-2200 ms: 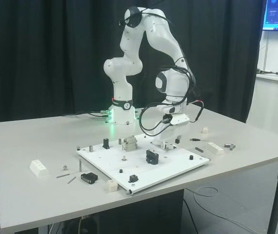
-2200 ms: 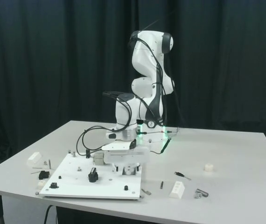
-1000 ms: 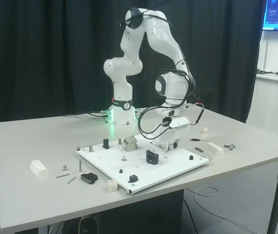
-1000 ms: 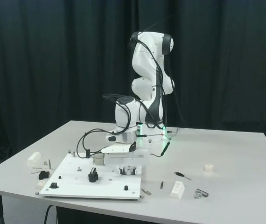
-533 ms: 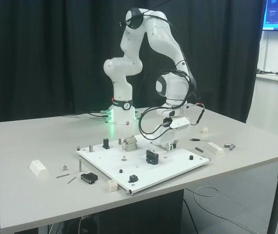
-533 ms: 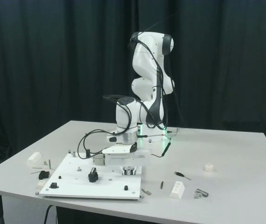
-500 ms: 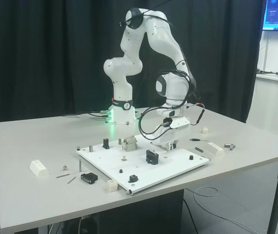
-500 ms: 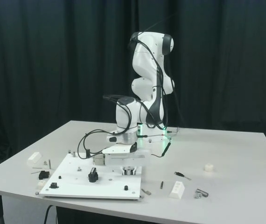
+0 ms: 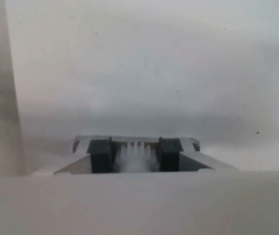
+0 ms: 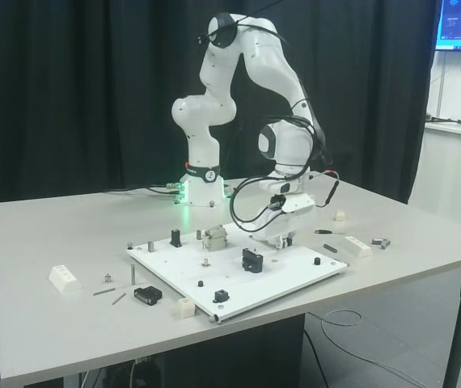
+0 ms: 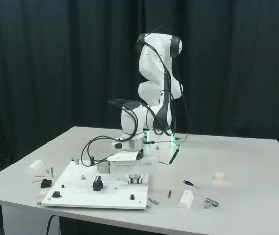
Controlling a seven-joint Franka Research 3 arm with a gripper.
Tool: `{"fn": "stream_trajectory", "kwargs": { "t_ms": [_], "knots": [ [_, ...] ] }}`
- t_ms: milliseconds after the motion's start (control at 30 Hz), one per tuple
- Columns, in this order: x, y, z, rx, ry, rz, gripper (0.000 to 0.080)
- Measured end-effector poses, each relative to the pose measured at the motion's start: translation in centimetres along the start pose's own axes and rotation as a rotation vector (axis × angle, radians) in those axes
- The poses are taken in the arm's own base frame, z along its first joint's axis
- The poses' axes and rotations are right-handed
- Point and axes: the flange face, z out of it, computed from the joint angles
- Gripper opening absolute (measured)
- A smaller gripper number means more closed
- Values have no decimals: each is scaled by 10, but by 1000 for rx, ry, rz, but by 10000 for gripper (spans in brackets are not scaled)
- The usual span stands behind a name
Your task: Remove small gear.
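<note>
The gripper (image 9: 135, 155) is low over the white board (image 10: 283, 271), and in the wrist view its two black fingertips (image 9: 100, 154) stand on either side of the small gear (image 9: 136, 156), a white toothed piece that fills the gap between them. The pads look pressed against the gear's teeth, so I judge the hand clamped on the gear, not merely straddling it. The fingers point straight down, which suits a part that presumably sits on a peg and has to come off along that peg.

In both room views the gear itself is hidden under the hand; only the gripper (image 11: 135, 179) is seen, close above the edge of the board nearest the arm's base. Whether the gear is seated on its peg or already a little clear of it cannot be told.

Away from the hand, toward the board's far side, stand a black fixture (image 10: 251, 260) and a few small black studs. Off the board, well apart from the hand, lie a white block (image 10: 65, 278) and some loose pins. None of them sits near the path of a straight lift
</note>
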Motion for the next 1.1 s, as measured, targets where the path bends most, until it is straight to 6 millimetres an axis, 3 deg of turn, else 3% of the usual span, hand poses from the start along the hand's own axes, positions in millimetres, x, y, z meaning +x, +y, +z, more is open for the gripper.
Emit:
{"fn": "stream_trajectory", "kwargs": {
  "t_ms": [700,1100],
  "knots": [
    [2,0,-9,-1,-15,-1,199],
    [5,-2,-35,13,-25,-1,199]
  ]
}}
